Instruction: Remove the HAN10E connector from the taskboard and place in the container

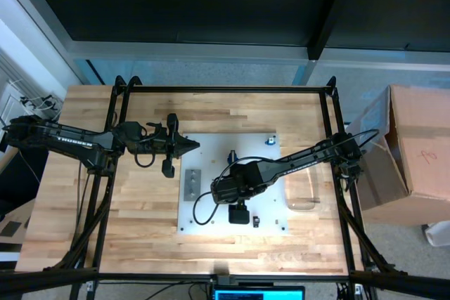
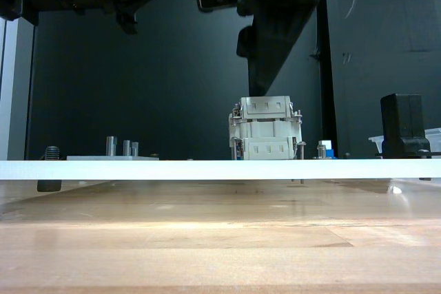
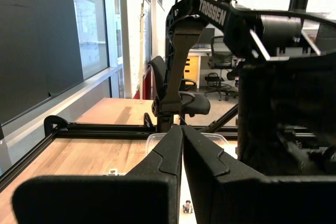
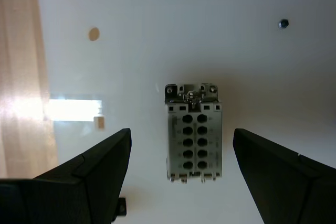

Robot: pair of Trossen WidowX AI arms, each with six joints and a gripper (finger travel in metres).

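Note:
The grey HAN10E connector stands upright in its seat on the white taskboard, with its pin holes showing in the right wrist view. My right gripper hangs open above it, one finger to each side and neither touching. In the high view the right arm's wrist hides the connector. The clear container lies at the board's right edge. Over the board's far left corner, my left gripper hovers high and shut on nothing.
A grey block with pegs sits on the board's left part. A black block stands near the board's right side, and a small blue part at its far edge. A cardboard box is beyond the black frame on the right.

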